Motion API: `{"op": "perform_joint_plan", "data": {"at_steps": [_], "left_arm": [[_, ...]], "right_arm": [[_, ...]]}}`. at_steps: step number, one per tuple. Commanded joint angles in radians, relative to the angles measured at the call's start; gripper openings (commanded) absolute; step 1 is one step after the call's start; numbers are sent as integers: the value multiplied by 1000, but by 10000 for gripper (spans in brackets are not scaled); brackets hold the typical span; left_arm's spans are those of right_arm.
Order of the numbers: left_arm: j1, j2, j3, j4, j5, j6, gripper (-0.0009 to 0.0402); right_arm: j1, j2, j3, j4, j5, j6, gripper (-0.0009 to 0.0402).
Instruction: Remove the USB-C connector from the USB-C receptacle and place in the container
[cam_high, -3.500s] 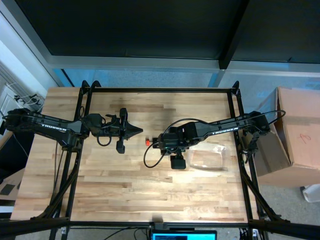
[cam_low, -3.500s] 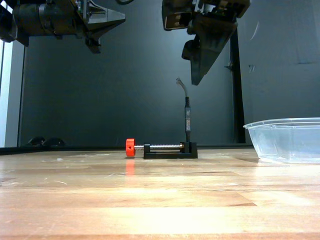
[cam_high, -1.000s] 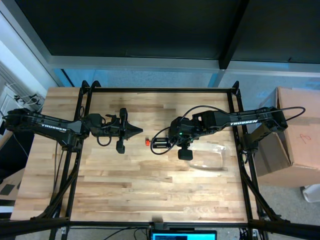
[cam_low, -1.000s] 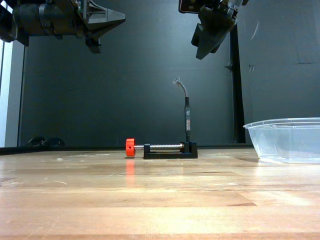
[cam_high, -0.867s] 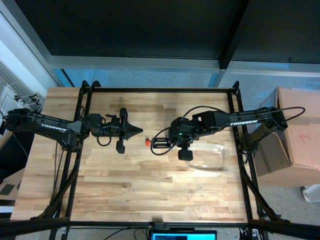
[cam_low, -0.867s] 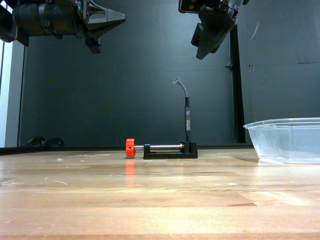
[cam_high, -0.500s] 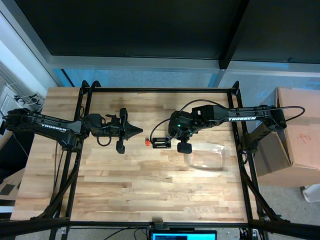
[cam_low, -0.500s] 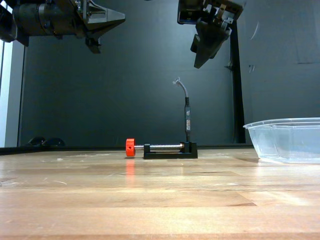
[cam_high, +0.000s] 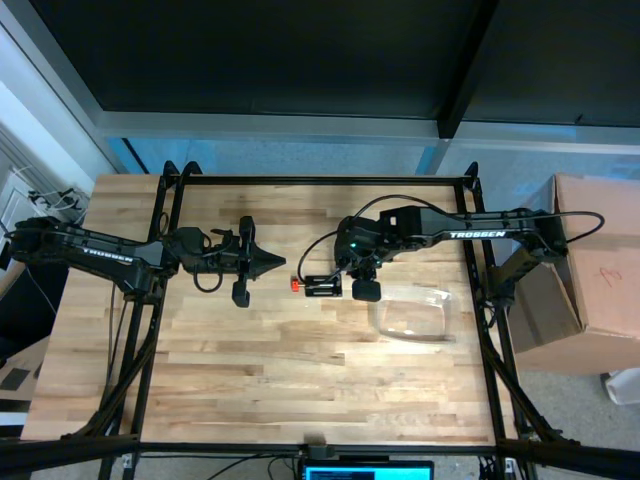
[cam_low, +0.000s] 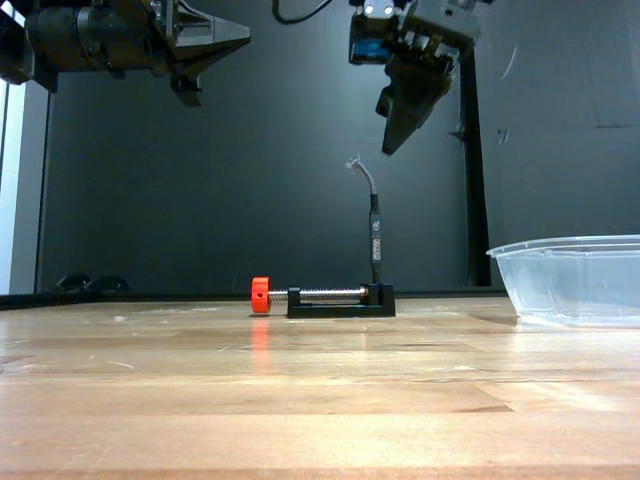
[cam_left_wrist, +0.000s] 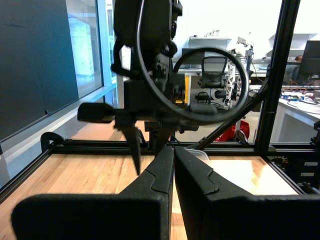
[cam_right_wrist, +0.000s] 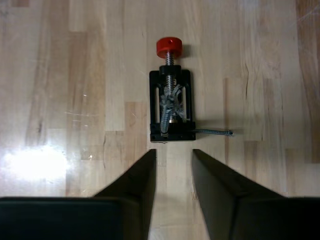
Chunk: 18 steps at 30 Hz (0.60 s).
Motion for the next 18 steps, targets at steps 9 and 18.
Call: {"op": "perform_joint_plan", "data": {"at_steps": [9, 18], "left_arm": [[0, 0, 0, 0, 0, 0, 0], [0, 0, 0, 0, 0, 0, 0]], "right_arm": [[0, 108, 0, 32, 0, -4, 192], [2, 190, 0, 52, 0, -9, 192]]}}
